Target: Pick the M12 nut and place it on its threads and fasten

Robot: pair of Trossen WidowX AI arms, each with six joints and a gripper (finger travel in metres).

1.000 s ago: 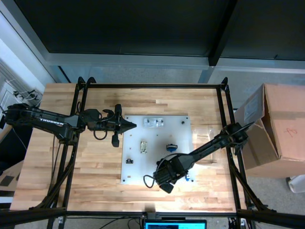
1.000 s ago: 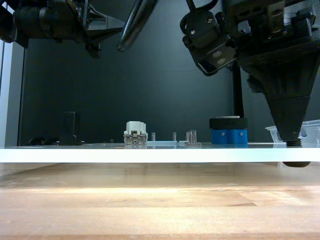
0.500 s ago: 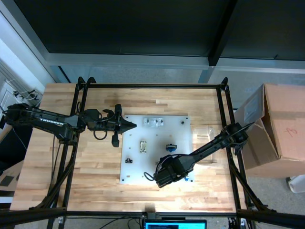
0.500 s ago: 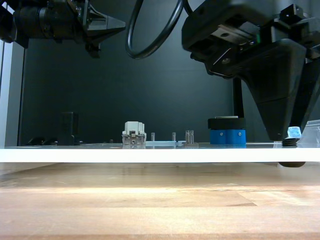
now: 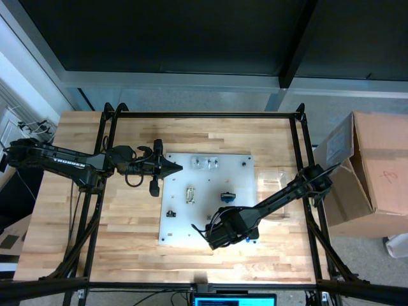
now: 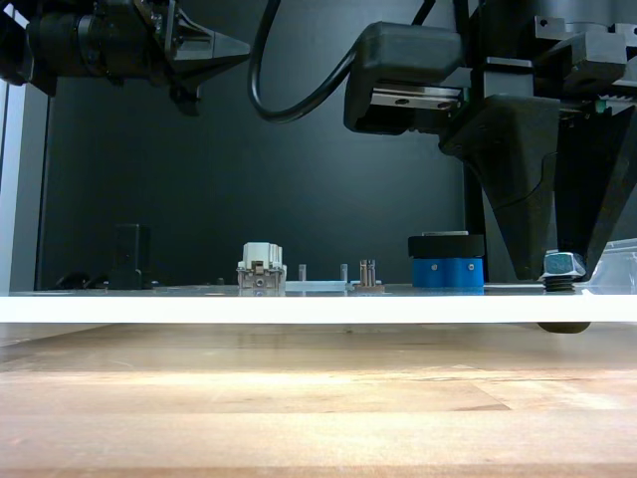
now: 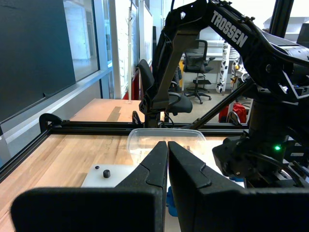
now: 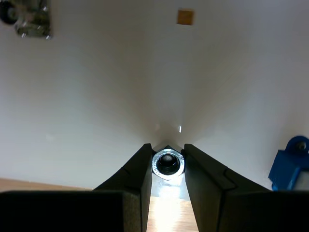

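Note:
The silver M12 nut [image 8: 167, 163] sits on top of its black stud [image 6: 562, 286] near the white board's [image 5: 182, 226] near right edge. A few ribs show below the nut [image 6: 564, 266], and the stud's dark end shows through its hole. My right gripper [image 6: 563, 261] points straight down, shut on the nut, one finger [image 8: 140, 166] on each side. In the high view the right gripper [image 5: 237, 234] hides the nut and stud. My left gripper [image 5: 177, 167] hovers shut, holding nothing, above the board's far left edge, and shows high up in the low view [image 6: 237, 45].
A clear tray [image 5: 273, 178] lies off the board's right side, with a cardboard box [image 5: 370, 172] beyond the table. On the board stand a white connector [image 6: 261, 269], thin silver posts [image 6: 366, 271] and a blue block with a black cap [image 6: 446, 261].
My right gripper has turned about its vertical axis over the stud, and the nut now shows between its fingers in the low view. The left arm has not moved.

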